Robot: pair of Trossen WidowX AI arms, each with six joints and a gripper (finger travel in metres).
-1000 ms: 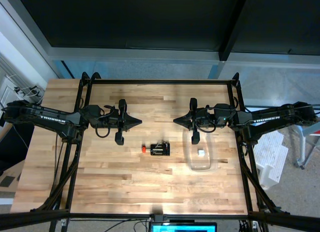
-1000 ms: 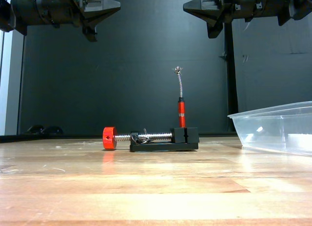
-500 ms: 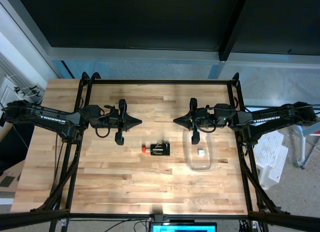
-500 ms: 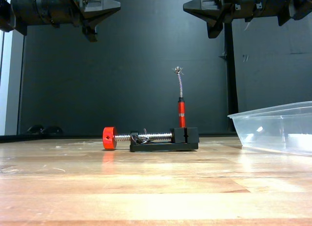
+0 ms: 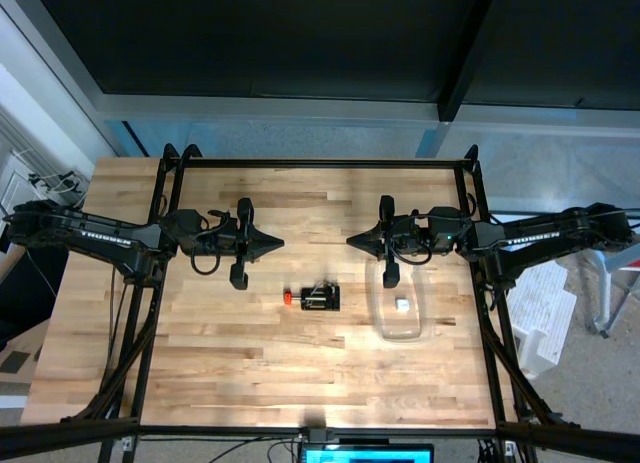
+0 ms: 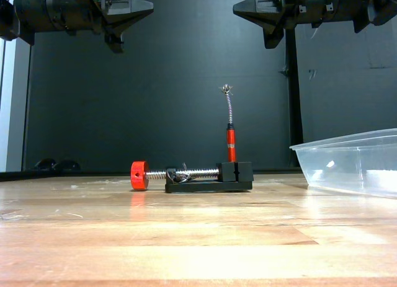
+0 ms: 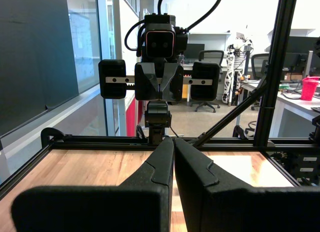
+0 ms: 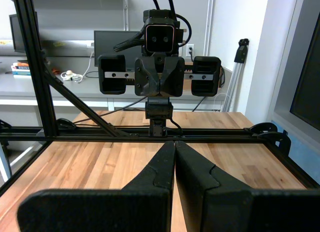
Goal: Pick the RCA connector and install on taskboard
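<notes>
The taskboard (image 5: pixel 318 299) is a small black block near the table's middle, with a red knob (image 5: pixel 287 297) at its left end. In the low view the taskboard (image 6: pixel 208 177) carries a red post topped by a thin spring. The RCA connector does not show in any view. My left gripper (image 5: pixel 281 243) hangs high above the table, up and left of the taskboard, fingers (image 7: pixel 162 159) pressed together on nothing. Facing it, my right gripper (image 5: pixel 349 241) hangs at the same height, up and right of the block, shut and empty (image 8: pixel 174 143).
A clear plastic tray (image 5: pixel 386 328) lies right of the taskboard, under the right arm, with a small white cube (image 5: pixel 401 304) in it. In the low view the tray (image 6: pixel 347 166) stands at the right. A black frame rims the wooden table (image 5: pixel 250 363).
</notes>
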